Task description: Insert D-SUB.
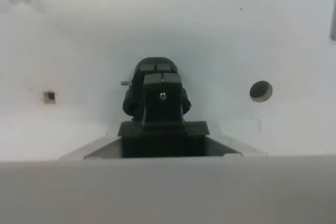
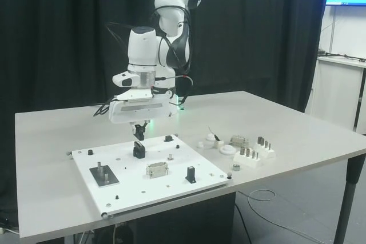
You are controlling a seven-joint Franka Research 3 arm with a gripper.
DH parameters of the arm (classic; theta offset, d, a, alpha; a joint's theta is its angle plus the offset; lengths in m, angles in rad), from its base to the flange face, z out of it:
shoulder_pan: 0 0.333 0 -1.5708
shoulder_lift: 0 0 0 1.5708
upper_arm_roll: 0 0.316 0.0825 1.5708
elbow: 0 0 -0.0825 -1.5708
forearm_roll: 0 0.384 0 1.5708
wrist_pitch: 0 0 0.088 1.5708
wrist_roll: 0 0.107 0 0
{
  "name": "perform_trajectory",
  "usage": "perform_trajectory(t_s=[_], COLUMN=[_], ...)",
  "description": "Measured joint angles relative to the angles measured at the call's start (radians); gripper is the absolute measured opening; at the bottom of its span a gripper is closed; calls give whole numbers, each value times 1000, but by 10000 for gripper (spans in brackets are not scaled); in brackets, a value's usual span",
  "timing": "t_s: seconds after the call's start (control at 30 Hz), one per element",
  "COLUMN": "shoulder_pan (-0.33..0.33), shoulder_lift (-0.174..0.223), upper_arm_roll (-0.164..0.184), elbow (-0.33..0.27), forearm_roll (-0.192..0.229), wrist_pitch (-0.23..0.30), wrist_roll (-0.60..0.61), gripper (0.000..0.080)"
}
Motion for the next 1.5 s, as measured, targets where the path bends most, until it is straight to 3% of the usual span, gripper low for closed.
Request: perform_trajectory(t_s=[1.5], shoulder_pan=[-1], shoulder_lift=[20], upper_arm_roll=[1], elbow=[-1], forearm_roll=[59], wrist_pitch=[9], wrist_roll=[-38], gripper=[153])
